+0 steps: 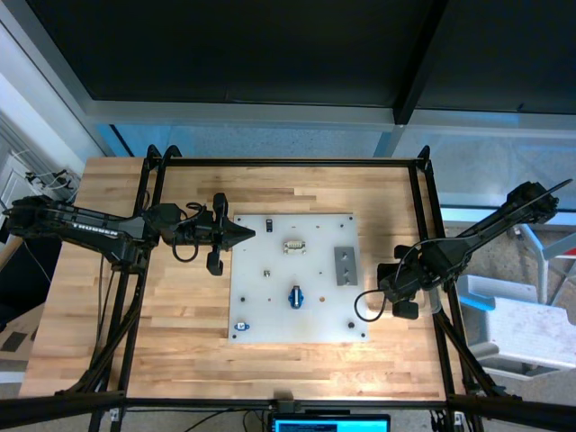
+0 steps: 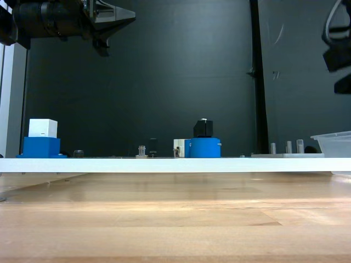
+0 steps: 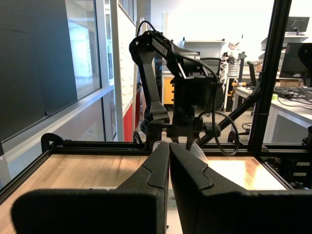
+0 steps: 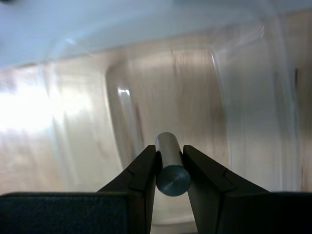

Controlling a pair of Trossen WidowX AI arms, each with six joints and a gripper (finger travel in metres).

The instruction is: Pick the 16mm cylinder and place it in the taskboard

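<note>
We are seeing the right gripper (image 4: 169, 155) clamping the 16mm cylinder (image 4: 172, 171) over the clear tray (image 2: 334, 143) — the left gripper (image 1: 247, 233), fingers together, is hovering above the left edge of the taskboard (image 1: 270, 310).

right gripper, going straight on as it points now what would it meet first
Probably the floor of the clear tray: the right gripper, jaws shut on the 16mm cylinder, points down into it. Left gripper hangs shut near the left edge of the taskboard.
</note>
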